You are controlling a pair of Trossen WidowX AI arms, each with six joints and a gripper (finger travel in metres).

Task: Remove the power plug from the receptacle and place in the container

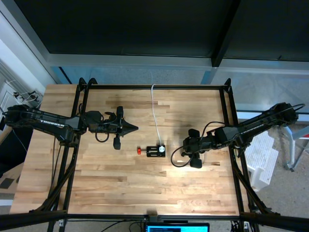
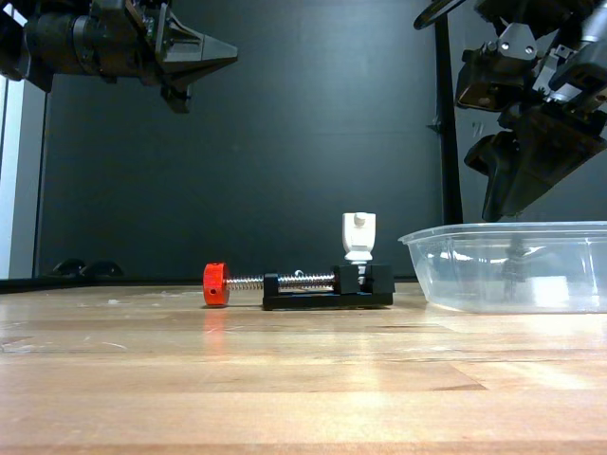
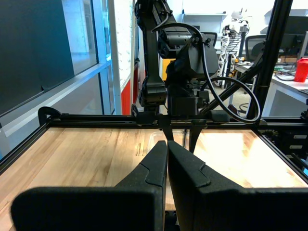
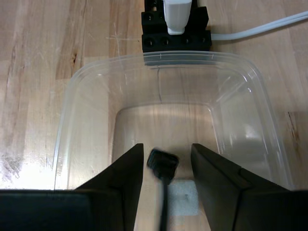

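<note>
Hanging over the right half of the table (image 1: 96,183), about midway between its near and far edges, the right gripper (image 4: 167,146) points down into the container (image 4: 86,96), and the jaws are wide open! Between its two fingers (image 4: 120,183) sits the power plug (image 4: 162,162), blurred, with a clear gap on either side, so neither finger touches it. Its thin stub trails back toward the white sticker (image 4: 185,198) on the tray floor. The low view shows a dark upright shape through the clear wall, below the rim, but whether the plug rests on the floor or hangs just above it, I cannot tell. Moving on, just past the container's rim toward the table's centre lies the black clamp (image 4: 175,36), its red knob (image 2: 216,284) sticking out on the side away from the tray. The clamp holds the receptacle (image 4: 177,12) upright, white and apart from the plug. Farther back over the left half of the table, the left gripper (image 3: 167,144) hovers high above the wood, lying level and aimed at the centre, jaws pressed together on nothing at all. From the clamp the white cord (image 1: 155,111) runs straight away across the boards to the far edge of the table.
</note>
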